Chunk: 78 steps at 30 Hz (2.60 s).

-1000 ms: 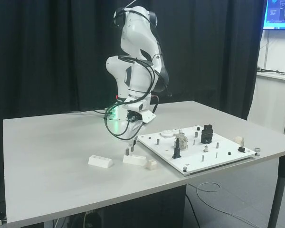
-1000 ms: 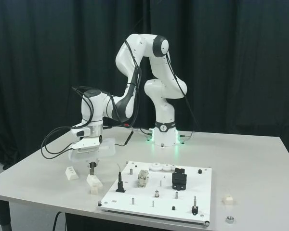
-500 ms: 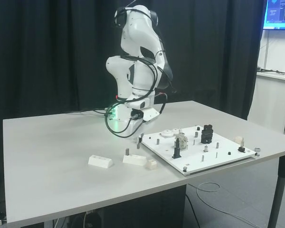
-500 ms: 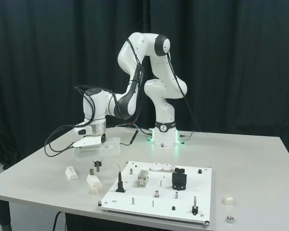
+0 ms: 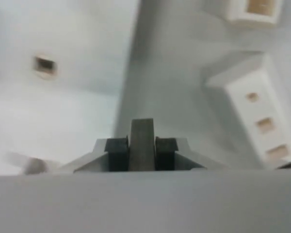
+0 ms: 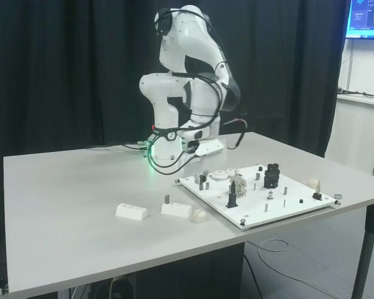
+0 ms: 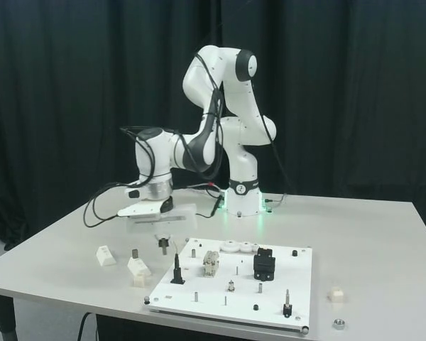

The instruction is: Insert square peg 3.

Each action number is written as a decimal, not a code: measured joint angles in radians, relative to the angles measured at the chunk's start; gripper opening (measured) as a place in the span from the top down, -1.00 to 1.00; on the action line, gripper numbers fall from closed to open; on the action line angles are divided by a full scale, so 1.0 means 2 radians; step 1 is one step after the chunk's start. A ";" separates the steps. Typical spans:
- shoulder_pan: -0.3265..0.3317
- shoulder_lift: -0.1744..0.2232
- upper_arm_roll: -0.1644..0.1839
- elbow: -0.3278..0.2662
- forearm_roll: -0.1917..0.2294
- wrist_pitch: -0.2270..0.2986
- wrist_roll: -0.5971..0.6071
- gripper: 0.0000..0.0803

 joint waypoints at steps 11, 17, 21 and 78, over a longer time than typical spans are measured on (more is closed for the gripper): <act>0.041 -0.006 0.000 -0.014 0.000 -0.002 0.114 0.72; 0.055 -0.007 0.000 -0.024 0.000 0.001 0.147 0.72; 0.060 -0.007 0.000 -0.031 0.000 0.012 0.158 0.72; 0.068 0.005 -0.008 -0.068 0.000 0.128 0.174 0.72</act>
